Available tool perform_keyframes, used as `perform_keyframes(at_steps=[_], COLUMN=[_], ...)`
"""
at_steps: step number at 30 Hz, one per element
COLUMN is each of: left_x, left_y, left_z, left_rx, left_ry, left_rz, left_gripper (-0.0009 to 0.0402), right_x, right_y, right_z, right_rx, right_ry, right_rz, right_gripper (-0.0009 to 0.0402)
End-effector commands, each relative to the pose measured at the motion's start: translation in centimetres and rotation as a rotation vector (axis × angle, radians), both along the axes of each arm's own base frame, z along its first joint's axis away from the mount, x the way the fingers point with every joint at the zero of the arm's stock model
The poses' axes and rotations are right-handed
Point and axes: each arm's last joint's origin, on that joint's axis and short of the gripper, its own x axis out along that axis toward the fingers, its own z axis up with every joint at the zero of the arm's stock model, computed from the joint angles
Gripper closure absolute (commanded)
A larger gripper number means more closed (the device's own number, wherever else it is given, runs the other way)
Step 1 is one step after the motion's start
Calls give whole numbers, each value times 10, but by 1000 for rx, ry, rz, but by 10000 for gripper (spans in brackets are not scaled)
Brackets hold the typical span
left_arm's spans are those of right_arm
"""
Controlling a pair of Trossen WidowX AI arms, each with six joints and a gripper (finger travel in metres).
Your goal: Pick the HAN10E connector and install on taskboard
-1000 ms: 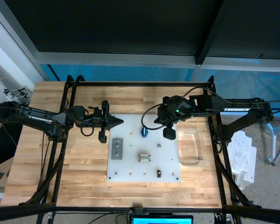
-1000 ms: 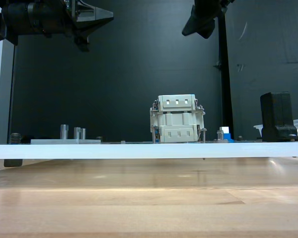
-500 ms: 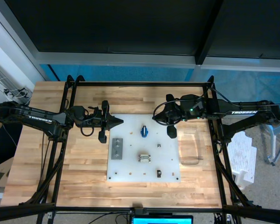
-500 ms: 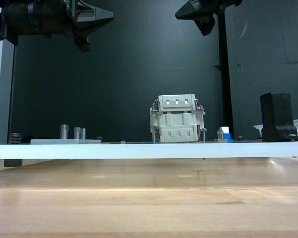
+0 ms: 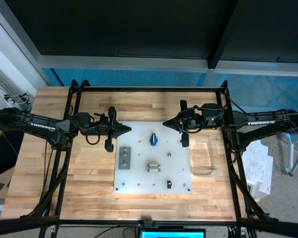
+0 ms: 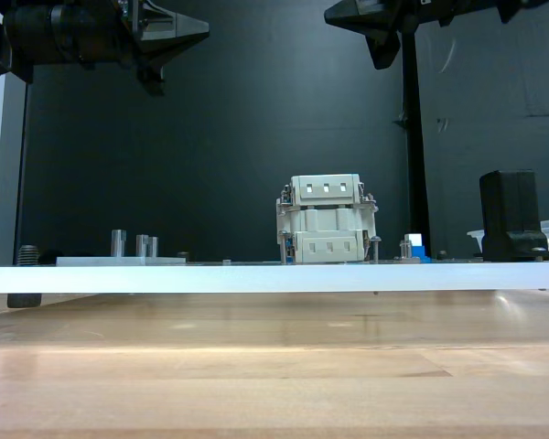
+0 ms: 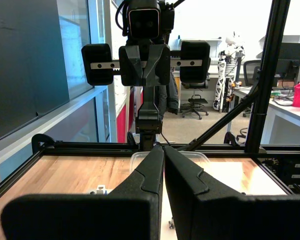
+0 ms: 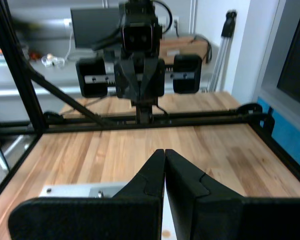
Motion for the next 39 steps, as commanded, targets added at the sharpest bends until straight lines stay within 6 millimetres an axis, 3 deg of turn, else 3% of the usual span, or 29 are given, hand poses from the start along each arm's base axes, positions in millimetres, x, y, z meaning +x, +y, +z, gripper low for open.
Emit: perform_keyframes(at_steps=[1,17,39], left_x=[0,0,0], left_y=[0,0,0], left_z=[0,0,0], left_rx=[0,0,0], left_ry=[-1,-1,-1], left_rz=[0,0,0], left_gripper=[392,392,392], right_x=[-3,-18,-20], right_y=[0,0,1], right_z=[-6,-37,-42], right_rx=[13,32,-4], right_ry=[-42,-148,-151], right_rz=[-3,4,17], right_gripper=[393,393,393])
